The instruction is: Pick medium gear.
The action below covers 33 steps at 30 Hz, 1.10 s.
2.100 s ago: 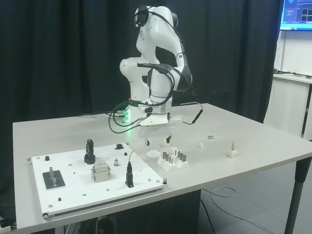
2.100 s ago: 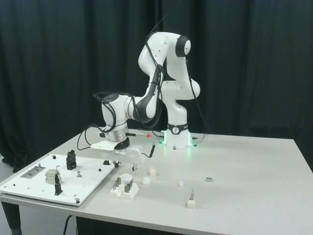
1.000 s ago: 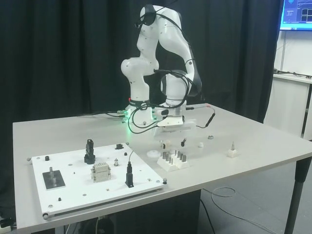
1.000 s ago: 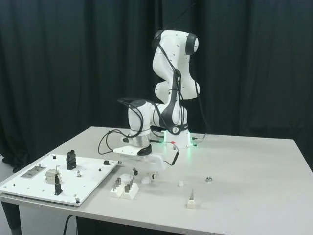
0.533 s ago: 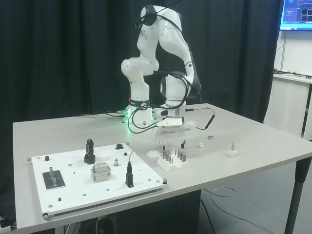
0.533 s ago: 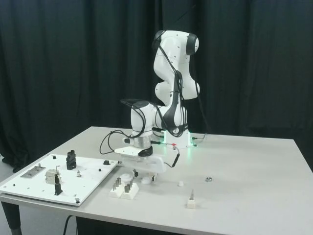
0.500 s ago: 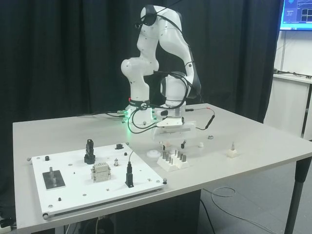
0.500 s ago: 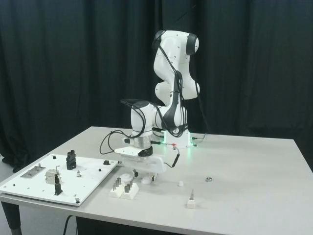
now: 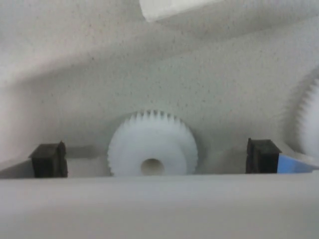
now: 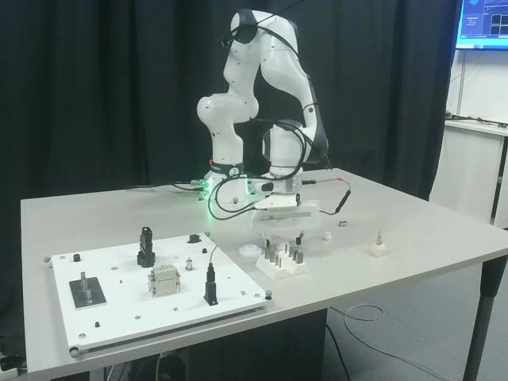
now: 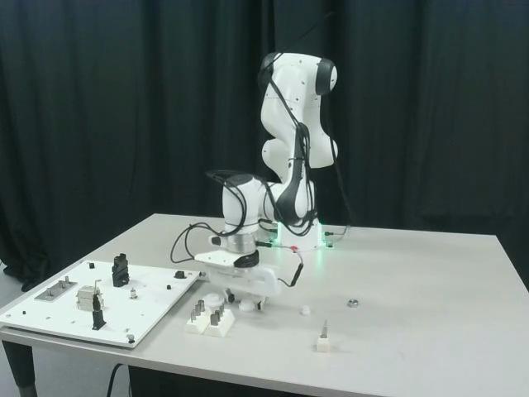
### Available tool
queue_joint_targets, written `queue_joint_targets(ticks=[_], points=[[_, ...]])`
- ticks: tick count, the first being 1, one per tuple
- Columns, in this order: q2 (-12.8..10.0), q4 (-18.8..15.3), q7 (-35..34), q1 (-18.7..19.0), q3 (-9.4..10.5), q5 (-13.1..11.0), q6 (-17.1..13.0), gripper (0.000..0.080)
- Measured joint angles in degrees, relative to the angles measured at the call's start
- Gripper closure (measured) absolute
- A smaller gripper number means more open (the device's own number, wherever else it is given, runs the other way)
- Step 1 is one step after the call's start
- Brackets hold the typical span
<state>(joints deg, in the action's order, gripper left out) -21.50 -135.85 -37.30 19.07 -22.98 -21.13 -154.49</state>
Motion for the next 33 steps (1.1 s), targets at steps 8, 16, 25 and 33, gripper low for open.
queue_joint_targets(ticks=[8,16,25,33], points=[[-1.2,-0.01,0.0,0.0,0.62,-0.8,-1.27,0.0003],[-0.97,-0.02,-0.17,-0.02,0.69,-1.22,-1.64,0.0232],[0.76,-0.55,-0.39,-0.08,0.57,-1.46,-1.36,0.0408],[2.14,-0.66,-0.65,-0.08,0.44,-1.46,-0.68,0.0405]])
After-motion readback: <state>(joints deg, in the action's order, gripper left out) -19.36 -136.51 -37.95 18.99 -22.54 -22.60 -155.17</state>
